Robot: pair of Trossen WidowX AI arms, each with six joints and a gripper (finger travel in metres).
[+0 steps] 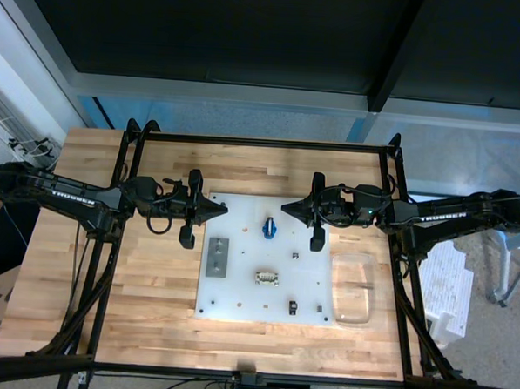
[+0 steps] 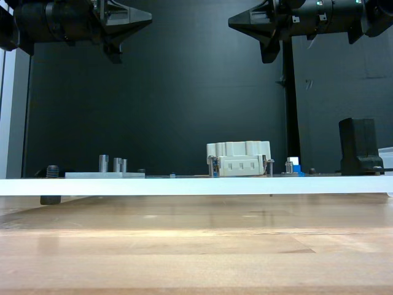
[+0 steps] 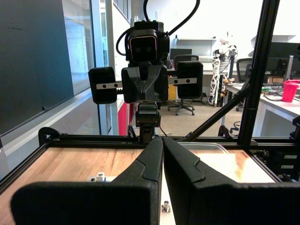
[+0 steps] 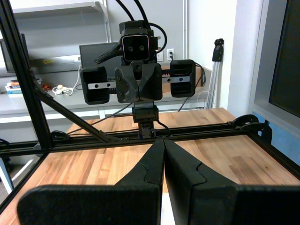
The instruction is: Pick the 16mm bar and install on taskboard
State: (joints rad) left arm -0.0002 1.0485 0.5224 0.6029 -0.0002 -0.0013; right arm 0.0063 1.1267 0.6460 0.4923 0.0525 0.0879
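Note:
The white taskboard (image 1: 237, 291) lies flat mid-table, and its near edge (image 2: 196, 185) crosses the low view. It carries a blue piece (image 1: 270, 226), a grey block (image 1: 217, 256) and a beige connector (image 1: 267, 278). I cannot single out the 16mm bar in any view. My left gripper (image 1: 221, 208) hovers high over the board's far left corner. In the left wrist view it (image 3: 162, 139) is shut with nothing held. My right gripper (image 1: 288, 209) hovers opposite, over the far middle of the board, tip facing the left one. It (image 4: 164, 140) is also shut and holds nothing.
A clear plastic tray (image 1: 355, 288) sits just right of the board. A black block (image 2: 359, 147) stands on the board's near right part. A black frame (image 1: 263, 143) rings the table, with sloping struts at both sides. Both grippers (image 2: 147, 21) (image 2: 232, 23) hang well above the board's parts.

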